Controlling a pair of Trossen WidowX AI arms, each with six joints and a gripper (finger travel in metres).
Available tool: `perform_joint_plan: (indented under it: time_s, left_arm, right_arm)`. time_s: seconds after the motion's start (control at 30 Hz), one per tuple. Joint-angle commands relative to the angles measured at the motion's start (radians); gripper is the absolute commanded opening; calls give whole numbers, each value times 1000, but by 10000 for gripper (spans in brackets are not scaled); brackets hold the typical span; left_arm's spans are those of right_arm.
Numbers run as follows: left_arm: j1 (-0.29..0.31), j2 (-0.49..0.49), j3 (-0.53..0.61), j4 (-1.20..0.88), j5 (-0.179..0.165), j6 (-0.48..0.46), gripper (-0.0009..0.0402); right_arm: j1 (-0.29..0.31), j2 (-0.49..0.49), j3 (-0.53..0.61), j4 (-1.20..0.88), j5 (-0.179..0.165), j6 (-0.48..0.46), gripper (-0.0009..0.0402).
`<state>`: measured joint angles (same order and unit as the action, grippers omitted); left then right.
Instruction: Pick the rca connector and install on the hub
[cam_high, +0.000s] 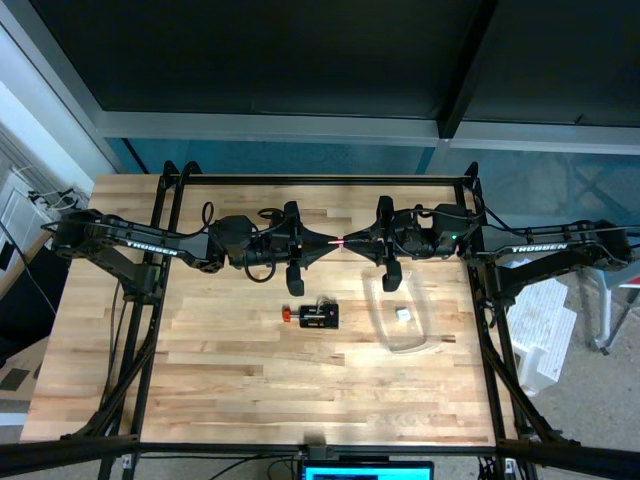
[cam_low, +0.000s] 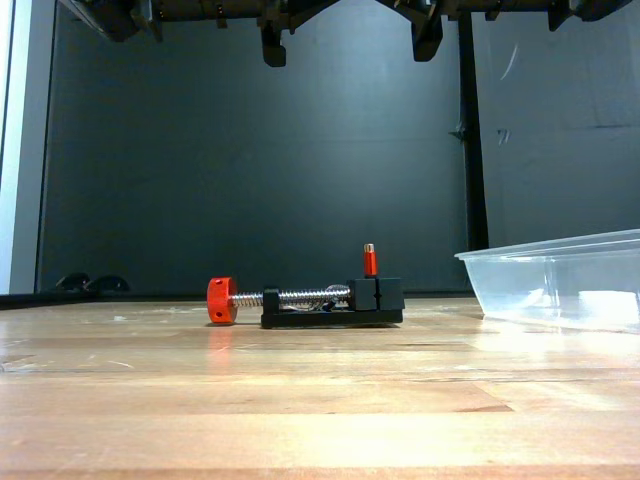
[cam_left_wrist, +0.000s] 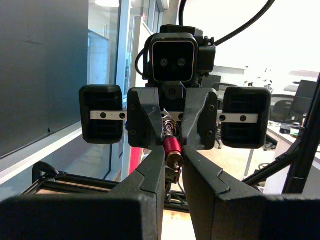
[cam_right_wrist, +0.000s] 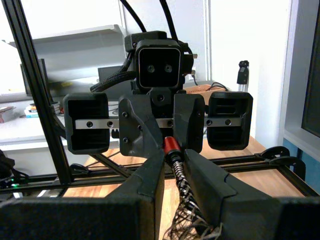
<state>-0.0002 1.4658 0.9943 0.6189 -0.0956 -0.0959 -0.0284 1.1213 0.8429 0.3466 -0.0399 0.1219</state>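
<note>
The rca connector (cam_high: 342, 242) is hanging high in the air over the worktop (cam_high: 250, 380), and it is being held from both sides at once. The left claw (cam_high: 331, 243) is reaching in from the left and is squeezing shut on the red end of the plug, where a little silver tip is poking out. The right claw (cam_high: 354, 241) is reaching in from the right and is pinching shut on the springy wire part just behind the red. The two claws are pointing nose to nose, very close to each other. The hub (cam_high: 322, 318) is sitting flat on the worktop below them, a bit nearer the front edge. Its red knob (cam_high: 285, 314) is sticking out to the left, and a small red post (cam_low: 369, 260) is standing up on its right end. A clear tray (cam_high: 408, 350) is lying to the right of the hub, apart from it, and a tiny white cube (cam_high: 401, 313) is resting inside.
</note>
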Motion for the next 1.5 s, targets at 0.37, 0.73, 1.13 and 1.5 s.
perform_joint_plan:
  time_s: [0.37,0.73,1.13,1.5]
  left_arm:
    - [0,0,0,0,-2,-1,19]
    - [-1,0,0,-3,-1,-1,62]
    - [-1,-78,-23,-127,0,-3,130]
    - [-2,-219,-108,-257,5,-5,100]
  right_arm:
    - [0,1,0,3,-14,1,0]
    - [0,0,0,3,-14,0,0]
    - [0,-31,0,-84,-14,-10,0]
    - [10,1,114,-433,-14,-4,0]
